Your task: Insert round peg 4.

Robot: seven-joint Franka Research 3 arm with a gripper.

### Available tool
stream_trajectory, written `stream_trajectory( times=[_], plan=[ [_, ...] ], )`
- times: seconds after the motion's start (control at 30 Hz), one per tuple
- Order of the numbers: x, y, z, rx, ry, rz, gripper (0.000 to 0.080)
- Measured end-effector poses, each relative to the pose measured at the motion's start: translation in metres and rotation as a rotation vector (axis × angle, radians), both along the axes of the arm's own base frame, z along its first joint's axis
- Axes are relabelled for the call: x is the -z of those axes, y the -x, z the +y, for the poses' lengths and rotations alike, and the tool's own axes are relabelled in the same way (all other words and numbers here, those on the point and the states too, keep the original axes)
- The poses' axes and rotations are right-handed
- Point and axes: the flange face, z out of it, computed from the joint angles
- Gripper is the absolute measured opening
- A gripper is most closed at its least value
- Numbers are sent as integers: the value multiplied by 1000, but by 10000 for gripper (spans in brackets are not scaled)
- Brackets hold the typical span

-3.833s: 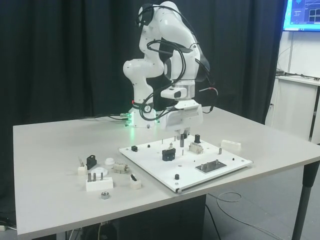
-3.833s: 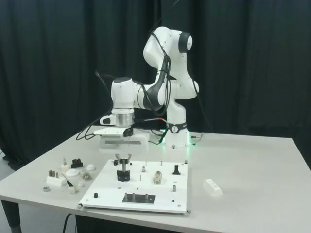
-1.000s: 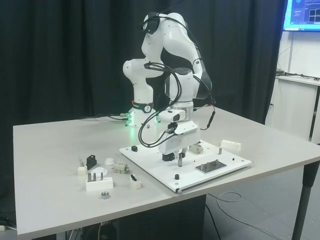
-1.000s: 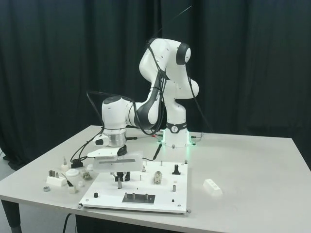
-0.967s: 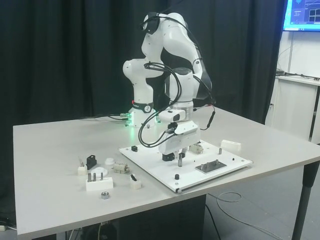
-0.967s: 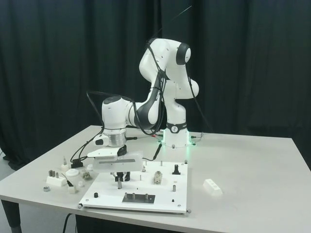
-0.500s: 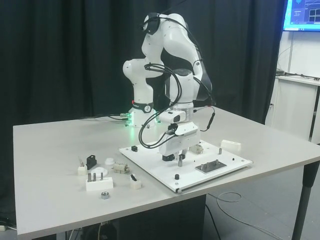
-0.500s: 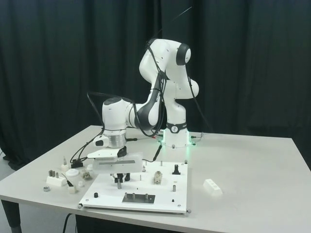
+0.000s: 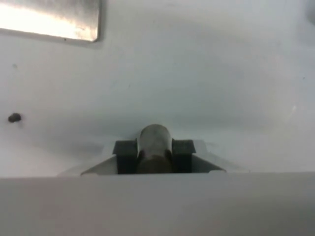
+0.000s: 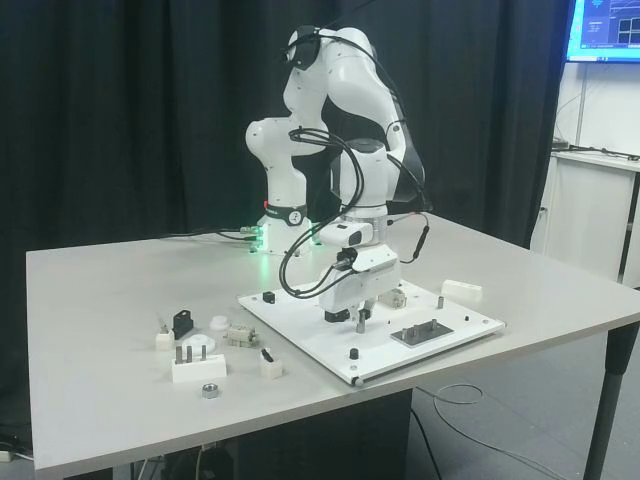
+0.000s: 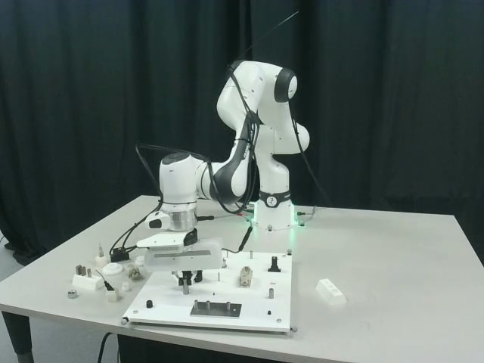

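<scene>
Claw down low over the white board, its two black fingers pinched on either side of the grey round peg, which stands upright between them. From the wrist view the peg's rounded end sits right at the board's surface, though I cannot tell whether it has gone into a hole. In the second room view the claw and peg are over the left middle of the board, with the white arm folded over from its base at the far side of the grey table.

On the board, near its front edge, lies a grey metal plate with short pins standing on it; a corner of that plate shows in the wrist view too, apart from the peg. A small black mark dots the board nearby. A black upright fixture stands toward the board's far side.

Off the board to the left sits a cluster of loose parts: a white block with pegs, a nut and a black piece. A small white block lies alone on the table to the right.
</scene>
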Motion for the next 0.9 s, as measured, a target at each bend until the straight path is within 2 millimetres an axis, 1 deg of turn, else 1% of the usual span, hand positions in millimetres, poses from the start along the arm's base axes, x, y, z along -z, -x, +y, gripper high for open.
stream_trajectory(
  times=[0.2,0.23,0.37,0.4,0.63,0.67,0.7,0.9],
  plan=[
    [-3,-2,3,-12,-2,-5,145],
    [-4,-3,4,-13,-3,-5,380],
    [-7,-4,4,-15,-5,-6,380],
    [-8,-5,4,-15,-6,-6,647],
    [-18,-6,4,-15,-16,-1,647],
    [-20,-6,3,-15,-17,-2,765],
    [-22,-7,3,-15,-18,-3,791],
    [-32,-7,1,-15,-22,-5,791]
  ],
)
